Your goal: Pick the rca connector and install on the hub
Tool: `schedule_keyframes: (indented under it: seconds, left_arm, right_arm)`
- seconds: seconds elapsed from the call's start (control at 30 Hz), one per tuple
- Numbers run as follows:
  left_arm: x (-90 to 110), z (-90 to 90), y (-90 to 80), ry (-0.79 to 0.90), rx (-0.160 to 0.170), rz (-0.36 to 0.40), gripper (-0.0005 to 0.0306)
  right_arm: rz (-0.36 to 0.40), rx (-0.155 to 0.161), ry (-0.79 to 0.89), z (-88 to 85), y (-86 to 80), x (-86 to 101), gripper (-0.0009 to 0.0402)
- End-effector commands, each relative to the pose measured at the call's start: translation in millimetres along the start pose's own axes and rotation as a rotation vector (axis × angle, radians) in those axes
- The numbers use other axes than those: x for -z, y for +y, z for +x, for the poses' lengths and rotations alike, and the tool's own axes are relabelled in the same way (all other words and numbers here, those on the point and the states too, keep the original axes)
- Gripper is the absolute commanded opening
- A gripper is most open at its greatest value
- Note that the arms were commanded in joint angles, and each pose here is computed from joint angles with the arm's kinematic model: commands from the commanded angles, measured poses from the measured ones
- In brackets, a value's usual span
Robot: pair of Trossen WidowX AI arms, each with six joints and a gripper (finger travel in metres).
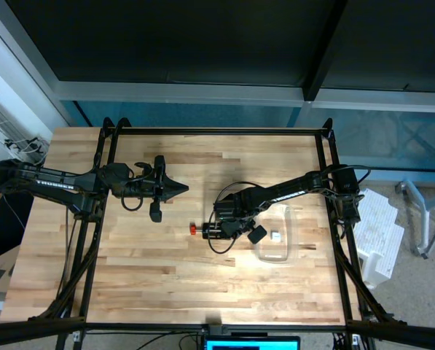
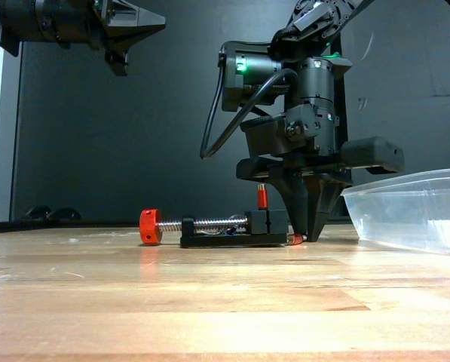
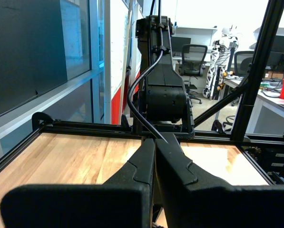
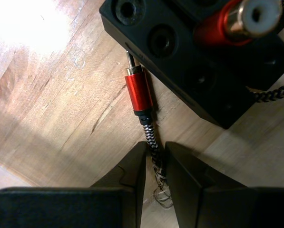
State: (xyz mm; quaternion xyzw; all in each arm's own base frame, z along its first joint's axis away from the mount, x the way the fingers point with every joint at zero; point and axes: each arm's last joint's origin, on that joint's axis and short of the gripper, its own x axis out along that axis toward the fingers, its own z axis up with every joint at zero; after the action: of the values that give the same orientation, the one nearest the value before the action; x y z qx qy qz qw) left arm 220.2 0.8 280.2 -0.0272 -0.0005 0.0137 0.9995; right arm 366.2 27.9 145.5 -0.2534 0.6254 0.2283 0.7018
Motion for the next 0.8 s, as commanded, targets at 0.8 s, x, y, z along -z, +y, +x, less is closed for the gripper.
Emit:
schedule_keyframes:
  seconds: [0.8]
  left_arm:
    - [-0.1,0.0,0.0,0.000,0.000,0.000,0.0000]
  right_arm:
    - [0.093,0.032,-0.041,-60.2,-2.6,8.9,0.0000]
